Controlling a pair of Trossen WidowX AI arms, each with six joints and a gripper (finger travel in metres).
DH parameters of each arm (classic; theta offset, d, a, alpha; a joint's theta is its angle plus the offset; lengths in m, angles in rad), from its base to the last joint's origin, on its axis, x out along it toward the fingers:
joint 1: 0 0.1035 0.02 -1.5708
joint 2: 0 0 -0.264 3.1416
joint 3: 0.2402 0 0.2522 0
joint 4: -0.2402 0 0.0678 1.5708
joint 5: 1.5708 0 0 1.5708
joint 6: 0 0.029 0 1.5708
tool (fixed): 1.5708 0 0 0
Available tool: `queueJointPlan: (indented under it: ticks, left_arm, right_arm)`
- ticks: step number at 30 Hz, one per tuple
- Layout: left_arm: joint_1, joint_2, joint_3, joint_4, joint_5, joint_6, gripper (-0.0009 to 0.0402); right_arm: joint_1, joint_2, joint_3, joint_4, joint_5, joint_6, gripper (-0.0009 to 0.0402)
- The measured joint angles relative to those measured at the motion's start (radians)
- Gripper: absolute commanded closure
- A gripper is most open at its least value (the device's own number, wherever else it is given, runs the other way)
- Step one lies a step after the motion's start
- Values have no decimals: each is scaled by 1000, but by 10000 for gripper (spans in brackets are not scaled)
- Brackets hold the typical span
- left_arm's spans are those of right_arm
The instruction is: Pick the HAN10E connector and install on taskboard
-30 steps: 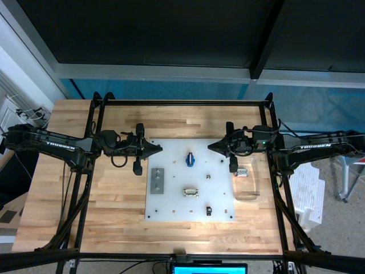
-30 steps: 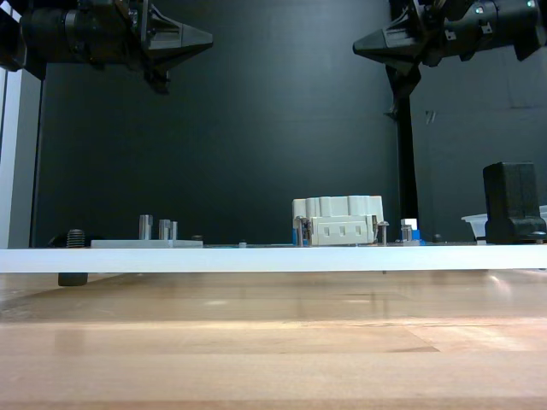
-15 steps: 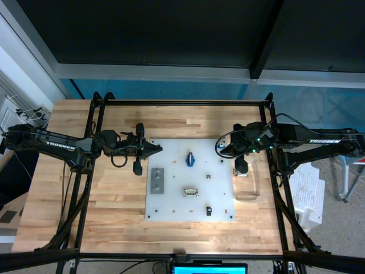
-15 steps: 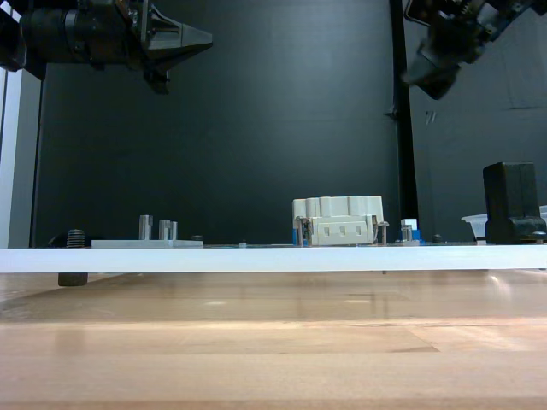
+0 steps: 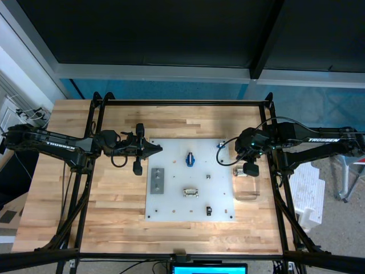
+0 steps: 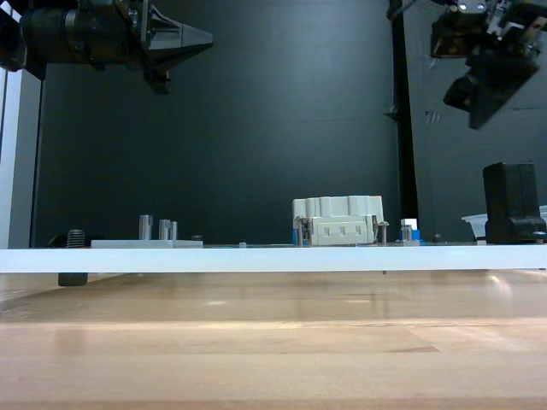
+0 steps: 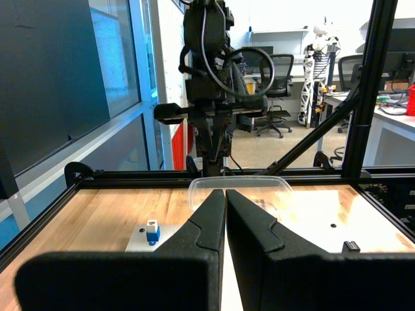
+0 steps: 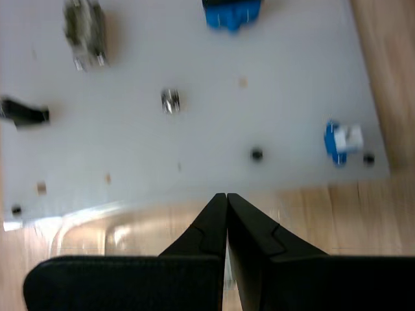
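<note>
Fig.: R gripper (image 8: 226, 197), jaws shut and empty, has swung off the board (image 5: 171, 211) to point down over the clear tray (image 5: 248, 197), where the connector (image 5: 240, 171) lies. Pick approach begun; jaws must open first. L gripper (image 7: 225, 192) shut, parked above the board's far-left corner.

Beige HAN10E connector (image 5: 241, 172) — partly hidden — lies in the clear tray (image 5: 248, 193) beside the white taskboard (image 5: 171, 171)

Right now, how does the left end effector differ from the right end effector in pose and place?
The left end effector lies level, pointing inward above the taskboard's left edge; the right end effector tilts downward. The left hangs over the board, the right over the clear tray beside it. Both are shut and hold nothing.
</note>
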Motion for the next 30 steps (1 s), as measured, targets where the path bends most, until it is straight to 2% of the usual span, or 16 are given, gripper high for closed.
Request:
queueJointPlan:
  ticks: [14,18,20,22,27,30]
  left_arm:
    - [0,0,0,0,0,0,392]
    - [0,0,0,0,0,0,392]
    - [0,0,0,0,0,0,392]
    - [0,0,0,0,0,0,392]
    - [0,0,0,0,0,0,392]
    - [0,0,0,0,0,0,392]
  right_arm:
    - [14,88,-14,-156,13,13,393]
    - [62,93,-34,-154,74,14,385]
    - [82,94,-38,-151,93,19,369]
    - [90,94,-39,-150,93,26,342]
    - [125,111,-40,-132,113,39,256]
    - [134,117,-44,-129,113,58,208]
